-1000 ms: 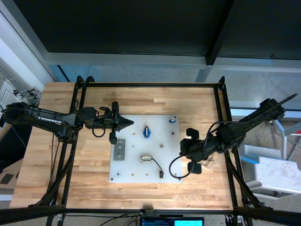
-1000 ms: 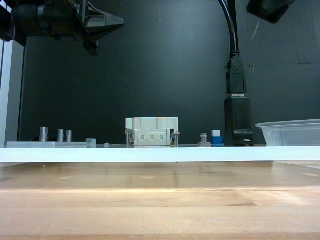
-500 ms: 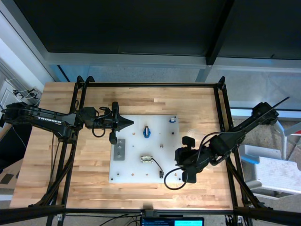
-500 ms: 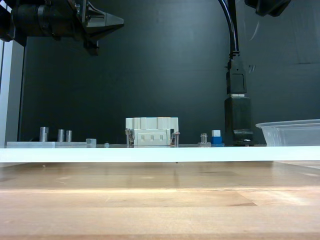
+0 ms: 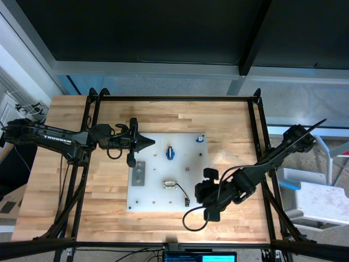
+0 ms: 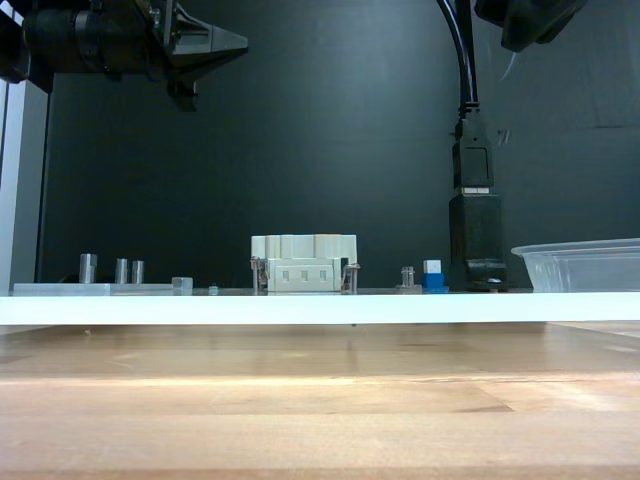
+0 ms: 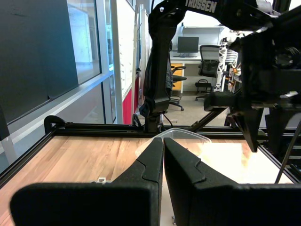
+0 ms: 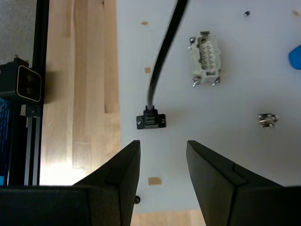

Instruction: Remove the USB connector from the USB hub and place in the container

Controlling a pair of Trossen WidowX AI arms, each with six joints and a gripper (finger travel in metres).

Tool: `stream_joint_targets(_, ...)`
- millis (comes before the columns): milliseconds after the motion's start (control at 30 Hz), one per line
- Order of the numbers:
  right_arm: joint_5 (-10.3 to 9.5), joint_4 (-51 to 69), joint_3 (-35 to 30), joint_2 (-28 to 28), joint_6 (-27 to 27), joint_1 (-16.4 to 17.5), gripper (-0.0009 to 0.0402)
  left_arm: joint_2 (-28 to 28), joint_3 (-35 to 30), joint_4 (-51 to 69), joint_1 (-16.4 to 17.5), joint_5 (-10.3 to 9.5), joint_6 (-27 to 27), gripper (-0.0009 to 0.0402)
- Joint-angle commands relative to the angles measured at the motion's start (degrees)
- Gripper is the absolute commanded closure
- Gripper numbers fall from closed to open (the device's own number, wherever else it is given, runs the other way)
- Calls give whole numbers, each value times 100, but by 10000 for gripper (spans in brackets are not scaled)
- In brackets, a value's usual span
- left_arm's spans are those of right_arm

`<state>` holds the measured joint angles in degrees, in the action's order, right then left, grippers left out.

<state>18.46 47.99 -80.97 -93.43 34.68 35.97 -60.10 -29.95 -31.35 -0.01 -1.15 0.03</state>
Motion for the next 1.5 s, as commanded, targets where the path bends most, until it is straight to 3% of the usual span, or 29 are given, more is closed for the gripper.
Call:
stream_joint_targets(33,17,-118,-9,-111,-2,7,258,-2,0,-2,0,-2,0,392)
stream_joint_targets(333,74,-313,-7,-358,-20,0,256,-2,0,-2,0,-2,0,392)
stream_joint_targets(800,146,-688,-7,-734,-116,-111,199,-2,0,0,0,-2,0,392)
stream_joint_targets(1500,103,-920,37,-1141,-229,-214,201,-2,0,-2,0,0,0,392)
